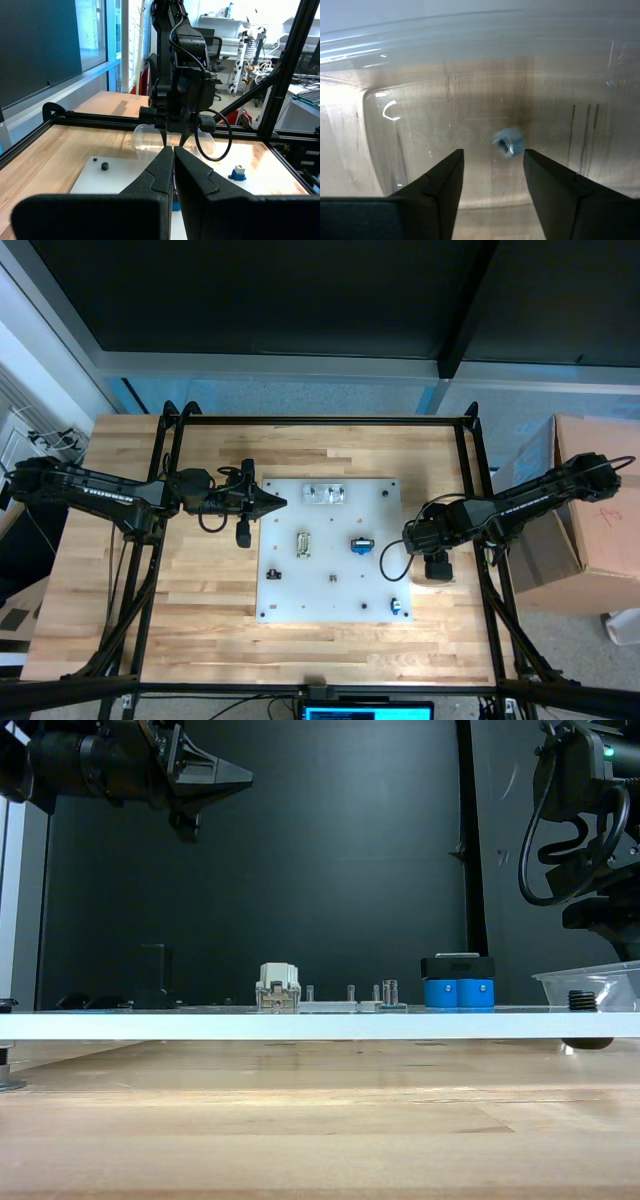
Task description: Unfasten the M12 nut and place it in the container
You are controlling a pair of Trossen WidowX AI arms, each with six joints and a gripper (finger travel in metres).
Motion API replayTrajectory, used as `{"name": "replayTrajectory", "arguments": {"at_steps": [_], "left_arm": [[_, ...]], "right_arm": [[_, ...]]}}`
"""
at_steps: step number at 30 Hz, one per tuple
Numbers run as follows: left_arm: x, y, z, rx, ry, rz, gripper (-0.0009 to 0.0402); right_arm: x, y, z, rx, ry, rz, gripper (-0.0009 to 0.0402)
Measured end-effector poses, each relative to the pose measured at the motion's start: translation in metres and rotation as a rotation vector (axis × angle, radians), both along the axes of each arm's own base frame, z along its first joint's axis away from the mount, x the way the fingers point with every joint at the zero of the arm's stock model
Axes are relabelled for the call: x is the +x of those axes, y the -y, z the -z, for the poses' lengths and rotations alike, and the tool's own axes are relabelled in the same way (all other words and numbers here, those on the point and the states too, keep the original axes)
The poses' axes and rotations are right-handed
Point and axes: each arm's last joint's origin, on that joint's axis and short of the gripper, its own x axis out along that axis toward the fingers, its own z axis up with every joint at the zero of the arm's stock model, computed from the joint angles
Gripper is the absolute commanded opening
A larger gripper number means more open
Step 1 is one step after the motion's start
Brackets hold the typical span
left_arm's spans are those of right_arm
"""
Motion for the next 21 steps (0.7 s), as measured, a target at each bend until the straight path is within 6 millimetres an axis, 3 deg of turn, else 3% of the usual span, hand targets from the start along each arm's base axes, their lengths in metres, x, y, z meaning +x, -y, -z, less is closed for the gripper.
{"name": "replayTrajectory", "arguments": {"at_steps": [10,15,21], "left_arm": [[0.0,0.0,0.0,0.0,0.0,0.0,0.0],[0.0,0.0,0.0,0.0,0.0,0.0,0.0],[0.0,0.0,0.0,0.0,0.0,0.0,0.0]], "right_arm": [[-0.001,0.0,-0.007,0.006,0.0,-0.002,0.0197],[0.0,0.002,-0.039,0.01,0.019,0.005,0.0163],[0.013,0.009,-0.091,0.027,0.139,0.046,0.0096]]}}
